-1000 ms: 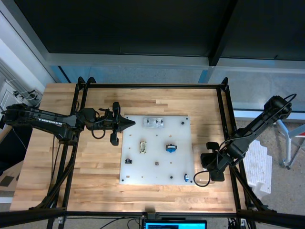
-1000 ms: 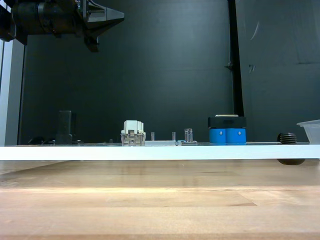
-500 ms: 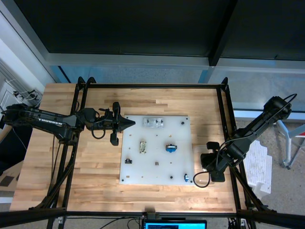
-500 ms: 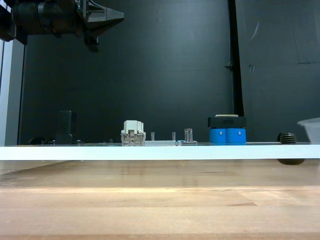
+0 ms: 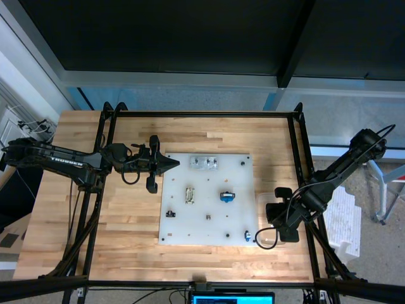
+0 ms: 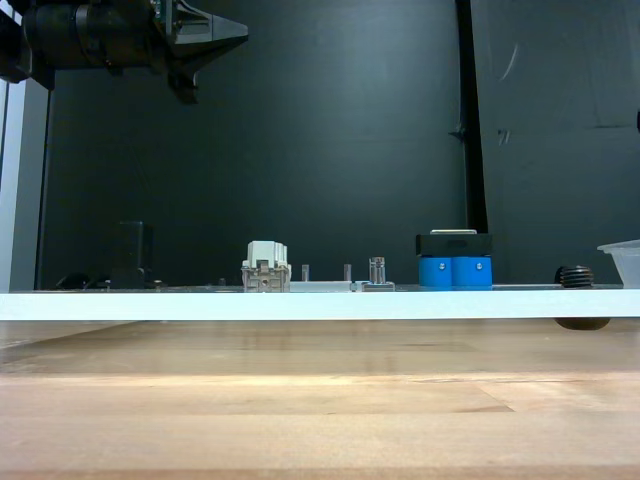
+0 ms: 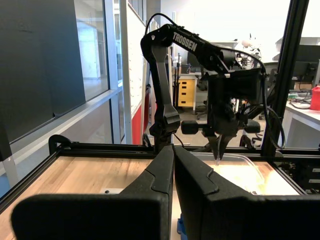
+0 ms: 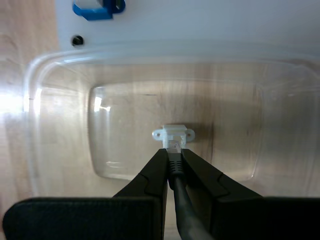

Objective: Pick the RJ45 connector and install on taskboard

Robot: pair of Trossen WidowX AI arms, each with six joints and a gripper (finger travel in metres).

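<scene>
Connector (image 8: 172, 134) pinched in right gripper (image 8: 173, 152) over clear tray (image 8: 45, 150), just beside white board (image 5: 209, 196). Left gripper (image 5: 174, 163) pressed together, raised over board's left edge.

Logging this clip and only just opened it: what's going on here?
The right arm is doing the work. The right gripper is down over the clear tray beside the white board, with its fingers shut on the small pale connector. The connector has not yet been carried to the board. The left gripper is parked, with its fingers shut and empty, raised above the board's left edge.
</scene>
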